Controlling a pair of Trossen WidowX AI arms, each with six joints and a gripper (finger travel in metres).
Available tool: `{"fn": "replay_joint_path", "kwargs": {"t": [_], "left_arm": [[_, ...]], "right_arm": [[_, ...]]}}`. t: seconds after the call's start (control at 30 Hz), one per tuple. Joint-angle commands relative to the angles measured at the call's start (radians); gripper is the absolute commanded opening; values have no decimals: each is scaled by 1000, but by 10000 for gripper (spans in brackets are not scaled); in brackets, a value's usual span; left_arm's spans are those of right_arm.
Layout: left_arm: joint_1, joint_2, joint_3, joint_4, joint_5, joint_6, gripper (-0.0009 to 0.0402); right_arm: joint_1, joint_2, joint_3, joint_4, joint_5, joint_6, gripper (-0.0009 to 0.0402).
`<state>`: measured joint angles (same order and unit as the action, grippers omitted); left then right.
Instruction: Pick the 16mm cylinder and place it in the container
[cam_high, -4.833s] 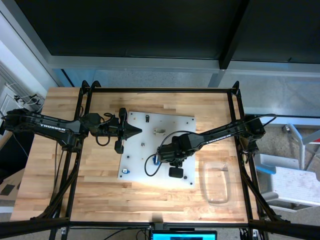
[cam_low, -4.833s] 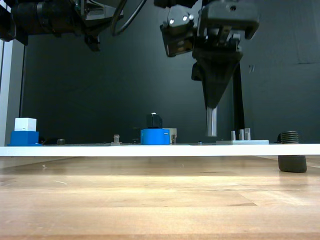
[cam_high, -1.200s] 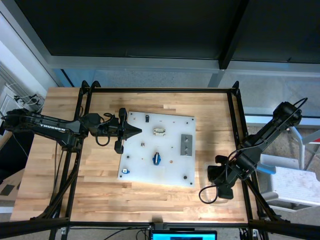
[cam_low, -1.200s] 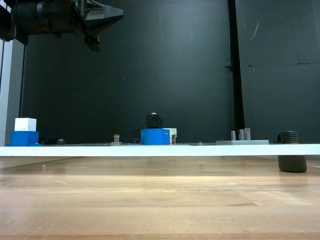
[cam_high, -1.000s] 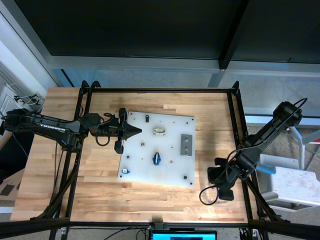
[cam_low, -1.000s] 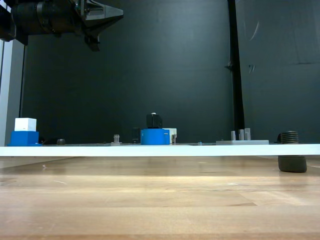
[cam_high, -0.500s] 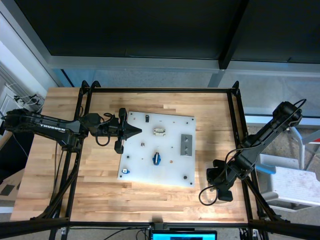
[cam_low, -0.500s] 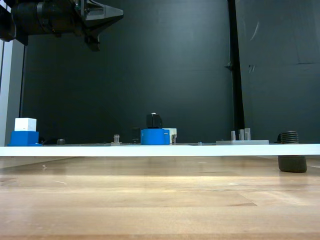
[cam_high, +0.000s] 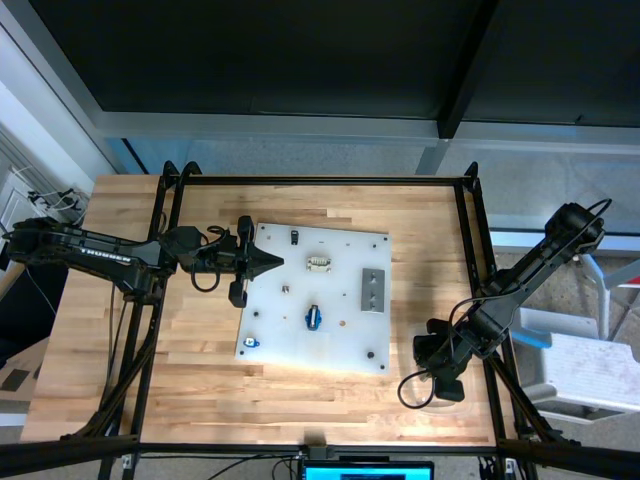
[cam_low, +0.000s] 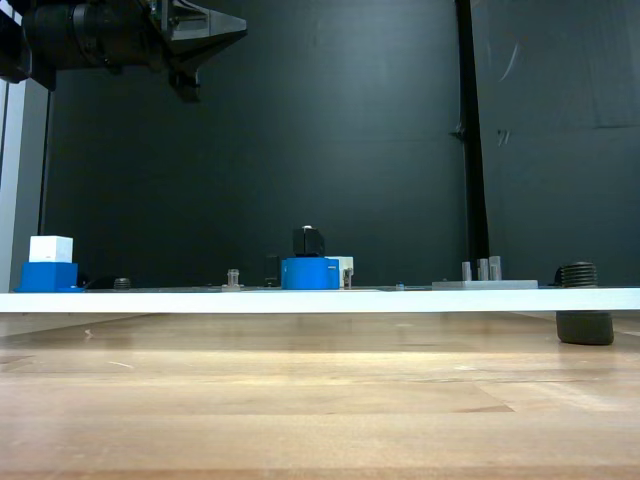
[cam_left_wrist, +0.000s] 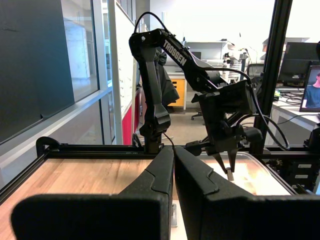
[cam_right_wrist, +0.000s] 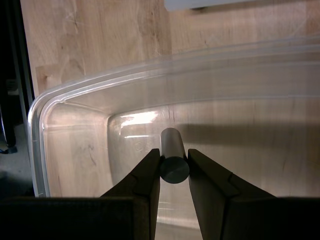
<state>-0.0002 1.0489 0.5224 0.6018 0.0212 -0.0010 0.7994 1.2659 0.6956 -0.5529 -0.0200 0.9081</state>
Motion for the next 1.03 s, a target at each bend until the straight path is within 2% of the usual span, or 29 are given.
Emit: {"fn": "replay_joint_path", "kwargs": {"t": [0.03, 0.33, 0.5, 0.67, 1.03], "left_arm": [[0, 0, 0, 0, 0, 0, 0], [0, 0, 0, 0, 0, 0, 0], [0, 0, 0, 0, 0, 0, 0], [0, 0, 0, 0, 0, 0, 0], [0, 0, 0, 0, 0, 0, 0]], "right_arm": [[0, 1, 0, -1, 1, 4, 75], [0, -2, 0, -14, 5, 3, 152], [0, -13, 0, -21, 6, 2, 179], [0, -35, 25, -77, 28, 3, 181], [2, -49, 164, -305, 28, 0, 164]]}}
